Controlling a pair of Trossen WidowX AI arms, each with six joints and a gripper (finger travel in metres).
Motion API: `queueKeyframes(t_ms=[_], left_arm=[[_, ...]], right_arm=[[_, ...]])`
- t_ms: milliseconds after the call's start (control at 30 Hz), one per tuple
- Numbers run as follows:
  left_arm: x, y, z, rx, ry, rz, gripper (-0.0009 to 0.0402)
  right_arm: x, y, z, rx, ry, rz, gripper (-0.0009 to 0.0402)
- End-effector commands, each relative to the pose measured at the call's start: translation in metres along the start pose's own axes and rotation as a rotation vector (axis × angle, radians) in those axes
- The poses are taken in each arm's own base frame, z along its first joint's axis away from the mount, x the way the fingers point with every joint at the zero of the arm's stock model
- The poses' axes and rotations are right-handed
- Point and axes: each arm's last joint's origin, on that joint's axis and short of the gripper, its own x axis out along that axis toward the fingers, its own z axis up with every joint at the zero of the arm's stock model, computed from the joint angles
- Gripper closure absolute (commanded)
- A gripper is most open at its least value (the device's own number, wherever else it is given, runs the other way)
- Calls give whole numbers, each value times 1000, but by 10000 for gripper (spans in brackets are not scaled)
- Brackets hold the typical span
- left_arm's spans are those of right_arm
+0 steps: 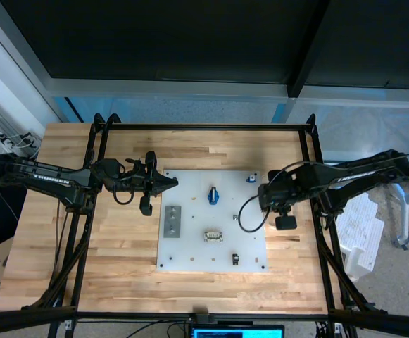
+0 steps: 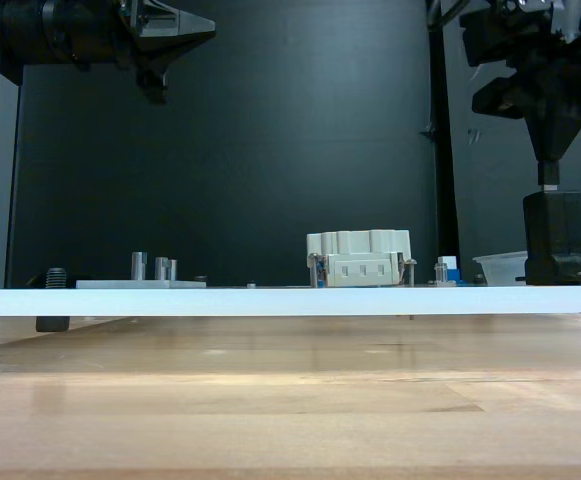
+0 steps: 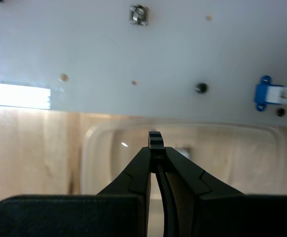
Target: Pick the USB connector and install on taskboard
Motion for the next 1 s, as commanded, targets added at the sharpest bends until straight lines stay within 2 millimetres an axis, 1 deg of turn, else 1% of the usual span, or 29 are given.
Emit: queueKeyframes(t_ms=[33, 233, 433, 667, 867, 1000], left_arm=[[0, 0, 0, 0, 0, 0, 393], [0, 0, 0, 0, 0, 0, 393], [0, 0, 0, 0, 0, 0, 393], [0, 0, 0, 0, 0, 0, 393], [0, 0, 0, 0, 0, 0, 393], [0, 0, 0, 0, 0, 0, 393]], right_arm=[[0, 12, 13, 2, 6, 8, 393], [-4, 35, 38, 25, -9, 26, 393], [-7, 59, 56, 15, -2, 35, 393], [-8, 84, 73, 31, -13, 47, 393], [-2, 105, 84, 32, -8, 52, 393], [1, 115, 92, 27, -15, 59, 393]])
